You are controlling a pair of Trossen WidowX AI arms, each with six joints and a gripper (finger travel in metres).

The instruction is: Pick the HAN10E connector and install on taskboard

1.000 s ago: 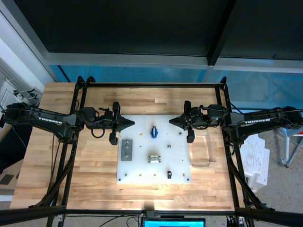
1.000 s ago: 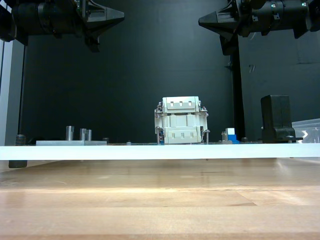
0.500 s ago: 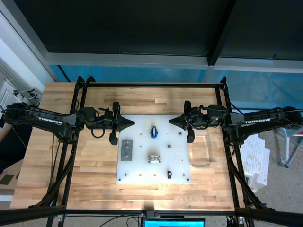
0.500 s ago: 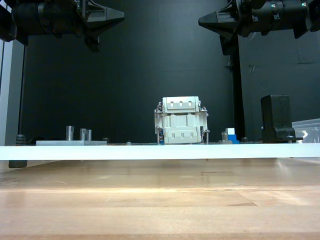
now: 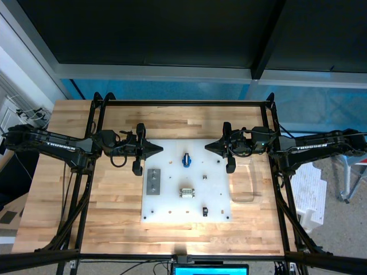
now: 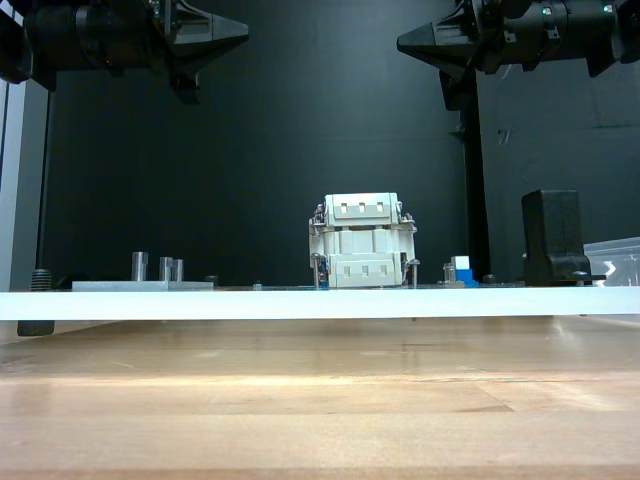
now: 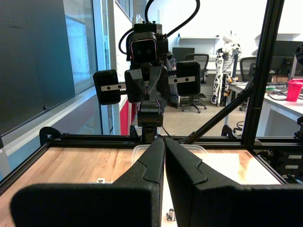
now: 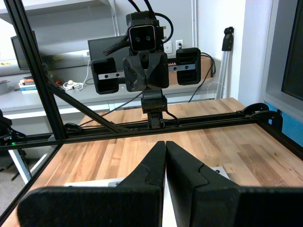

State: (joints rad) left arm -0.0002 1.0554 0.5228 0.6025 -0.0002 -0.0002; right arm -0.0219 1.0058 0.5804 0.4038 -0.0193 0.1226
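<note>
The HAN10E connector (image 5: 185, 193), pale grey-beige with metallic ends, stands upright on the white taskboard (image 5: 172, 201) near its middle; the low view shows the connector (image 6: 360, 245) resting on the board's plate (image 6: 300, 303). My left gripper (image 5: 161, 149) hangs high over the board's far left corner, shut and empty, its fingers pressed together (image 7: 164, 139). My right gripper (image 5: 206, 146) hovers over the far right part of the board, also shut with nothing in it (image 8: 165, 143). Both tips point at each other, well above the connector (image 6: 245, 35) (image 6: 400, 43).
On the board stand a grey block (image 5: 153, 181) at the left, a blue part (image 5: 186, 160) at the back and a black fitting (image 5: 205, 212) near the front. A clear tray (image 5: 243, 183) lies right of the board. A black frame (image 5: 183, 103) rings the table.
</note>
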